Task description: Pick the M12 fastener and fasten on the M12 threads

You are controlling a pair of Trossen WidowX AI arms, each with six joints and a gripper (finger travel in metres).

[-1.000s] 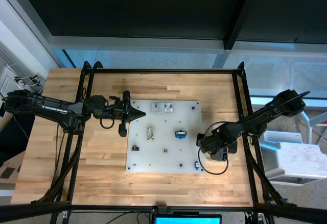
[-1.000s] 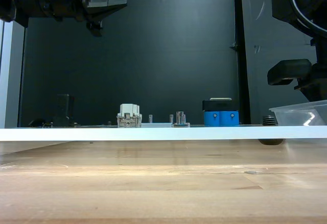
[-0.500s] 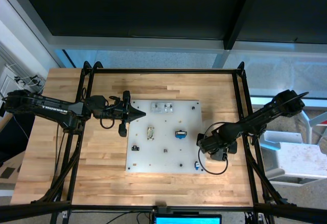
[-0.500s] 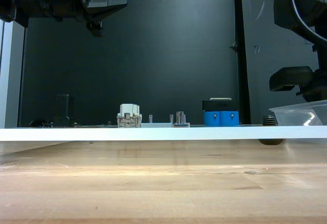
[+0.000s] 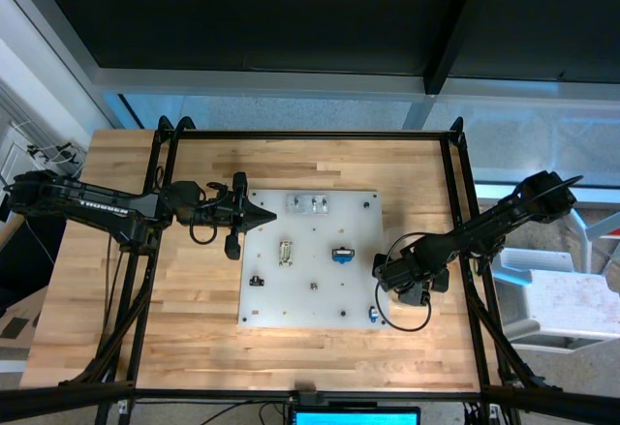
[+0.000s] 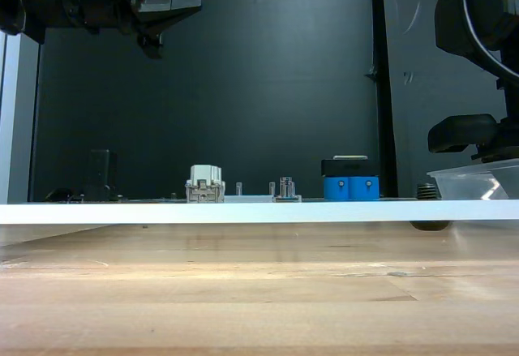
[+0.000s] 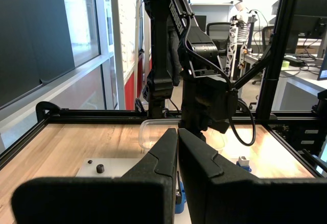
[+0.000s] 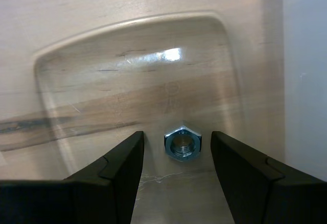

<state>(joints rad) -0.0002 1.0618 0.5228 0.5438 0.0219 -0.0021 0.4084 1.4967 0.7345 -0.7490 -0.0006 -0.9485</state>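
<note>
The M12 fastener [image 8: 183, 143], a small silver hex nut, lies flat on the floor of the clear tray [image 8: 127, 55]. My right gripper [image 8: 177, 147] hangs over the tray, open, with one finger on each side of the nut and not touching it. In the high view the right gripper [image 5: 407, 285] stands just off the white board's [image 5: 291, 299] right edge. The M12 threads [image 6: 426, 190], a short black ribbed stud, stand bare beside the tray [image 6: 474, 182]. My left gripper [image 5: 266, 216] is shut, empty and held high over the board's far left edge.
On the board stand a blue connector block [image 6: 350, 181], a grey connector [image 6: 204, 186] and a small clear fitting [image 6: 286, 189]. A black frame [image 5: 455, 168] surrounds the wooden table. The right arm's cable [image 5: 412, 320] loops over the board's near right corner.
The right gripper has sunk a little lower over the tray. The left arm and the nut have not moved.
</note>
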